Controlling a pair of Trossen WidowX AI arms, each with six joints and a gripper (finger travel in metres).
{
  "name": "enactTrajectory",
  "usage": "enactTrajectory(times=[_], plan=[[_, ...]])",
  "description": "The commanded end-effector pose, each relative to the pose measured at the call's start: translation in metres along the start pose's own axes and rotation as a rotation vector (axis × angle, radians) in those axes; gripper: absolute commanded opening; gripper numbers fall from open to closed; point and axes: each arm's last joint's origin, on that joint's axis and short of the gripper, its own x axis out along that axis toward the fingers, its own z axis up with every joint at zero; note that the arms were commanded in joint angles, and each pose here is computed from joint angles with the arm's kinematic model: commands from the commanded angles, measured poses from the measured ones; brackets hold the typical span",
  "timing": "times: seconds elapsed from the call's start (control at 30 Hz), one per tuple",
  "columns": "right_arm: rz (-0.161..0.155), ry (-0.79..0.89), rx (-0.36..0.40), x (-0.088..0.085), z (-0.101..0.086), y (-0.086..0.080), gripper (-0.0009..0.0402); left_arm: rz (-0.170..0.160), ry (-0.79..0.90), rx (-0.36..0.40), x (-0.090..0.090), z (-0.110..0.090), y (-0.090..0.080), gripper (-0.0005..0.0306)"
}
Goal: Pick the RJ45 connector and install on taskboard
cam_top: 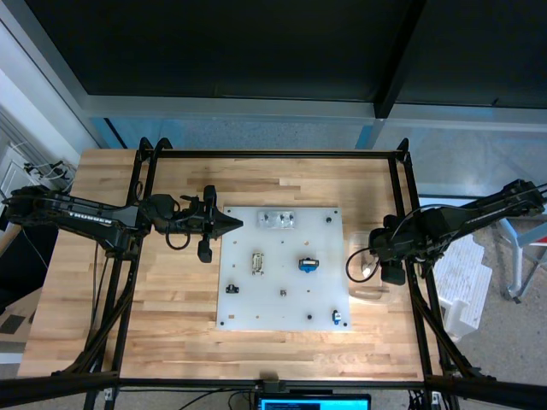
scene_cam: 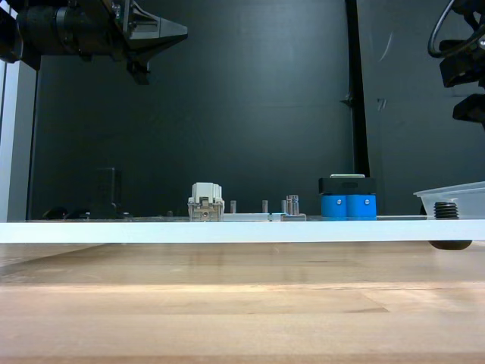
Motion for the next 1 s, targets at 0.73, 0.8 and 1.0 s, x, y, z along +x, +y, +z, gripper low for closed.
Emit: enactTrajectory(times=[0.73, 0.8, 1.0], plan=[[0.009, 0.023, -0.042, 0.028, 0.006, 0.015, 0.0194, 0.0, 0.0, 0.0, 0.0, 0.0, 0.0, 0.0], [0.013, 0.019, -0.031, 0.033, 0.005, 0.015, 0.0194, 0.0, 0.0, 0.0, 0.0, 0.0, 0.0, 0.0], [0.011, 0.022, -0.032, 0.043, 0.002, 0.015, 0.0194, 0.0, 0.0, 0.0, 0.0, 0.0, 0.0, 0.0]])
